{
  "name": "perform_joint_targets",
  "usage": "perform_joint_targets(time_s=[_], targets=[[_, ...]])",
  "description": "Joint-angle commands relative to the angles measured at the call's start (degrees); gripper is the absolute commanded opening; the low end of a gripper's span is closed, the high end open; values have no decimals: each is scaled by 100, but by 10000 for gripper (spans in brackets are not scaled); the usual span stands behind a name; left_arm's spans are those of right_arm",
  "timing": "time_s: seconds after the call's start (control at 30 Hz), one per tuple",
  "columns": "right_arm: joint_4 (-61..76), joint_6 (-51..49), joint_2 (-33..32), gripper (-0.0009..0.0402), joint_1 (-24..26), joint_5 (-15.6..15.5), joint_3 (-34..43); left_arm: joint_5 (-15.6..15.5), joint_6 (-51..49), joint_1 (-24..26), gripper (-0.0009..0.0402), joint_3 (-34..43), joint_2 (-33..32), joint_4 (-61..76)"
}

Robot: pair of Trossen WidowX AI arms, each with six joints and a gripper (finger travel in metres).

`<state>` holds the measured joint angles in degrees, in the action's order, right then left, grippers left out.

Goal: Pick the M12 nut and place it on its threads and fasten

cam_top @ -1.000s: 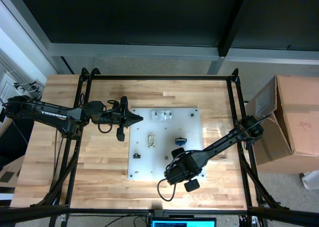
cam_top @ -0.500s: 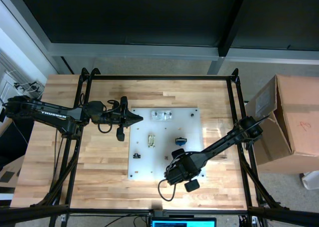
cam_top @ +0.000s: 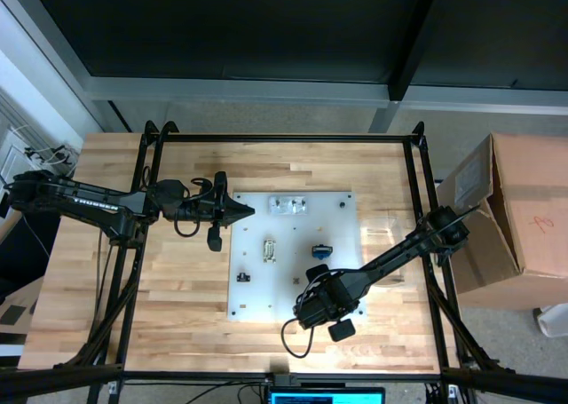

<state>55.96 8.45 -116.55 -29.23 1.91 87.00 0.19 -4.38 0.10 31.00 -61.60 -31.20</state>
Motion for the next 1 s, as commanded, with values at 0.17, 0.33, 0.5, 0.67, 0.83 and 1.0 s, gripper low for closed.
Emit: perform_joint_targets(time_s=[0.17,0.33,0.5,0.67,0.83,1.0], targets=[[-7,664,-11,18,46,-4,9,0,2,0,0,0,0,0],[2,1443,-11,18,72,-2,15,0,0,-2,0,0,0,0],[7,2804,-11,18,92,-2,15,0,0,-2,0,0,0,0],[-2,4472,11,18,98,-2,13,0,0,0,0,0,0,0],[7,5965,52,18,101,-20,13,0,2,-2,0,0,0,0],[4,7169,72,18,103,-22,13,0,2,0,0,0,0,0]])
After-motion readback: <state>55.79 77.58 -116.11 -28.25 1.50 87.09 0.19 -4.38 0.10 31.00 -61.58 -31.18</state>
